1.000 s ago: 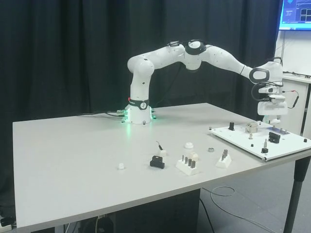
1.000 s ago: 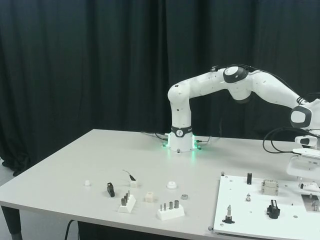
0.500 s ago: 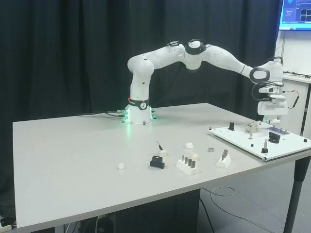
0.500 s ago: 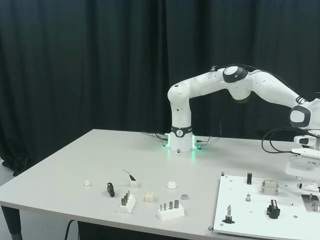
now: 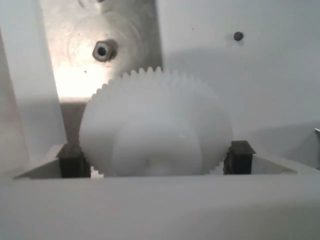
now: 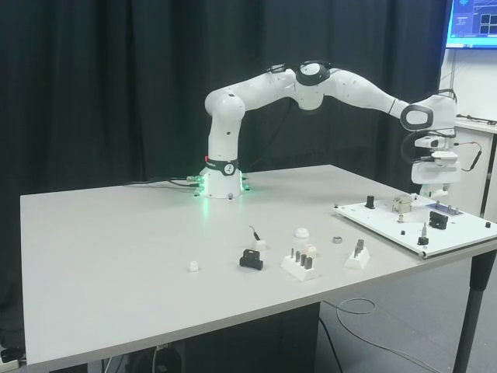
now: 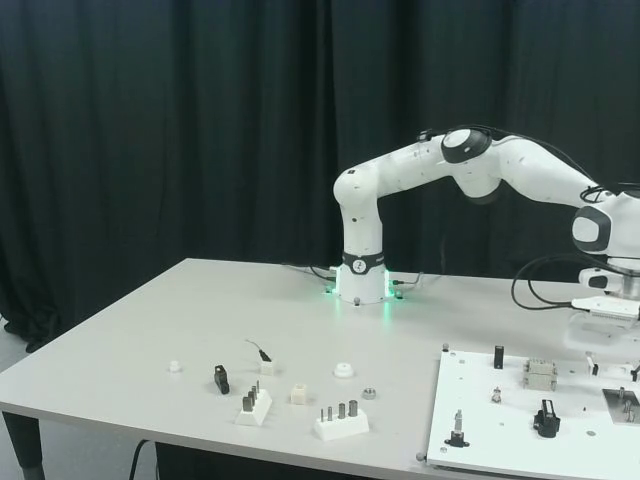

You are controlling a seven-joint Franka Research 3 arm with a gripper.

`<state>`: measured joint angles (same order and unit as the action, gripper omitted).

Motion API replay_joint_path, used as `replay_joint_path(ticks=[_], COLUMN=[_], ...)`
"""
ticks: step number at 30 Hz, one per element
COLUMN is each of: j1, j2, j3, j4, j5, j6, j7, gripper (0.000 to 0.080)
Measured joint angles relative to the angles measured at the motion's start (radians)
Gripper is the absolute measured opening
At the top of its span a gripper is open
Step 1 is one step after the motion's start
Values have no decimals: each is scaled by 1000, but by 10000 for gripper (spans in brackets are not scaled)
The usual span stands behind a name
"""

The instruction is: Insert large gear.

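- Between the fingertips of the end effector [image 5: 157, 162], the large gear [image 5: 156, 122] sits clamped at opposite sides of its toothed rim, one black pad [image 5: 239, 157] on each flank, with its flat face turned downward.
- Below the end effector lies the white assembly board [image 6: 458, 233], which rests at the far end of the worktop [image 6: 116, 256] from the loose parts; the gear hangs clear above it, not yet seated.
- Just ahead of the held gear, in the wrist view, a grey metal plate [image 5: 130, 30] carries a small shaft [image 5: 103, 50] (judged to be the mounting post, though this cannot be confirmed from here).
- Centre the gear bore over that shaft before descending; the bore itself is hidden, so alignment should be taken from the rim.
- Keep the gear face level during descent, since a tilted gear is likely to jam on the post.
- Lower slowly and release only once the gear appears fully seated.
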<state>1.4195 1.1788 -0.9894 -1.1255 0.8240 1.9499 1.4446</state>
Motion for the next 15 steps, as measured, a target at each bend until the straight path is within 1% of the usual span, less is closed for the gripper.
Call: replay_joint_path(ticks=[7,10,15], j1=[-37,-49,-63], j2=[-1,-1,0], j3=[3,7,16], j4=[12,12,13], j5=[82,116,159], j6=[-32,-36,-37], j7=[-17,-18,-18], gripper=[589,589,589])
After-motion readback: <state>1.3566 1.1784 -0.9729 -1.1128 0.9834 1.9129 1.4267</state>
